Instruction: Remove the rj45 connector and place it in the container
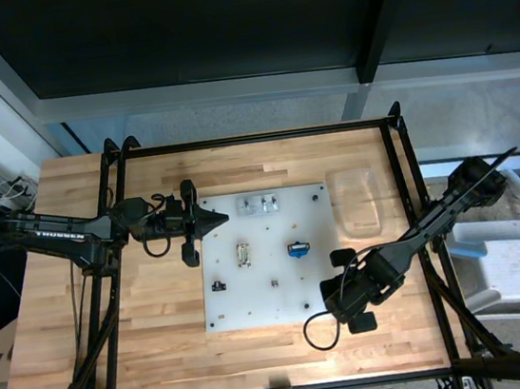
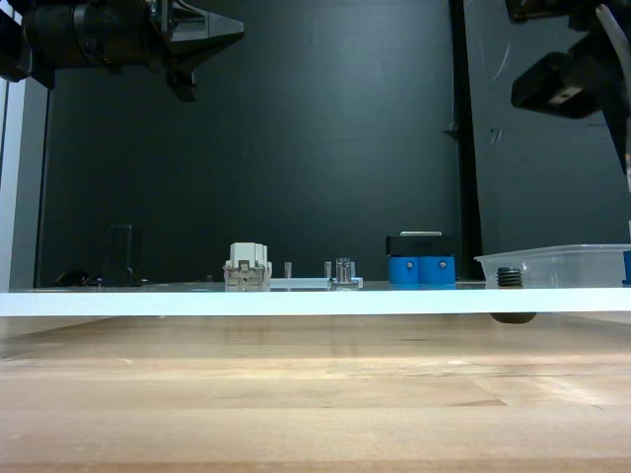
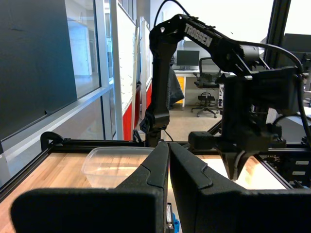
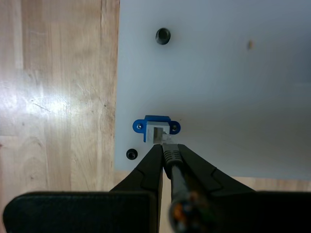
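Near edge of the white board (image 1: 254,291): I'm pinching the rj45 connector (image 4: 170,158) lengthwise in the right gripper (image 4: 167,146), blue socket (image 4: 146,125) dead ahead; left gripper (image 1: 220,219), pressed together, is hovering board-left.

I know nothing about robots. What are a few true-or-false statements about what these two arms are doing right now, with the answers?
1. The right gripper is shut on the rj45 connector at the blue socket block. True.
2. The rj45 connector already lies in the container. False: it is at the blue socket block, in the right gripper's hold.
3. The left gripper is helping to hold the connector. False: it hangs shut over the left edge of the white board, holding nothing.
4. The container sits on the wooden table, beside the white board rather than on it. True.
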`<state>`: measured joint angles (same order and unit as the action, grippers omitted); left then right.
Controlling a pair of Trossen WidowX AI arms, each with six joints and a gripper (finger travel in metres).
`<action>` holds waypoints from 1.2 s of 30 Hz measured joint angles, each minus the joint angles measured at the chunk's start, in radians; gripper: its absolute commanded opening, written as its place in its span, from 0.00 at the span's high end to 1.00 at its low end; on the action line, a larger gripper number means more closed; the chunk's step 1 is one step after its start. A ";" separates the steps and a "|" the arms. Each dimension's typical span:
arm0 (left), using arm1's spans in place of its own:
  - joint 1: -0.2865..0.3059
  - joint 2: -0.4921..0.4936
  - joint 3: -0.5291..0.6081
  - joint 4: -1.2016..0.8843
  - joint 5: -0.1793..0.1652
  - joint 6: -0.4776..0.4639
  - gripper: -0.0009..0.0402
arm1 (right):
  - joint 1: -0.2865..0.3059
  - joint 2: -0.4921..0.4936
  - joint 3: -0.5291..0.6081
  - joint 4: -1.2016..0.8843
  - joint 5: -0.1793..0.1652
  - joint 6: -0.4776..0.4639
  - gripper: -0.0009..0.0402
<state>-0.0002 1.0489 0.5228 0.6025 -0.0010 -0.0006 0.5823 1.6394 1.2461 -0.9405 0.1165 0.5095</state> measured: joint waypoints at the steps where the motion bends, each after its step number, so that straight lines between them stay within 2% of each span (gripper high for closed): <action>1: 0.000 0.000 0.000 0.000 0.000 0.000 0.98 | 0.000 -0.010 0.002 -0.003 0.000 -0.001 0.98; 7: 0.000 0.000 0.000 0.000 0.000 0.000 0.98 | -0.014 -0.085 0.005 -0.046 -0.004 -0.002 0.98; 16: 0.000 0.000 0.000 0.000 0.000 0.000 0.98 | -0.096 -0.169 0.005 -0.117 -0.005 -0.031 0.98; 23: 0.000 0.000 0.000 0.000 0.000 0.000 0.98 | -0.202 -0.223 -0.047 -0.127 -0.014 -0.090 0.98; 29: 0.000 0.000 0.000 0.000 0.000 0.000 0.98 | -0.307 -0.274 -0.115 -0.150 -0.039 -0.180 0.98; 36: 0.000 0.000 0.000 0.000 0.000 0.000 0.98 | -0.439 -0.347 -0.215 -0.165 -0.039 -0.303 0.98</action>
<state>-0.0002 1.0489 0.5228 0.6025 -0.0010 -0.0002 0.1429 1.2922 1.0309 -1.1053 0.0776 0.2066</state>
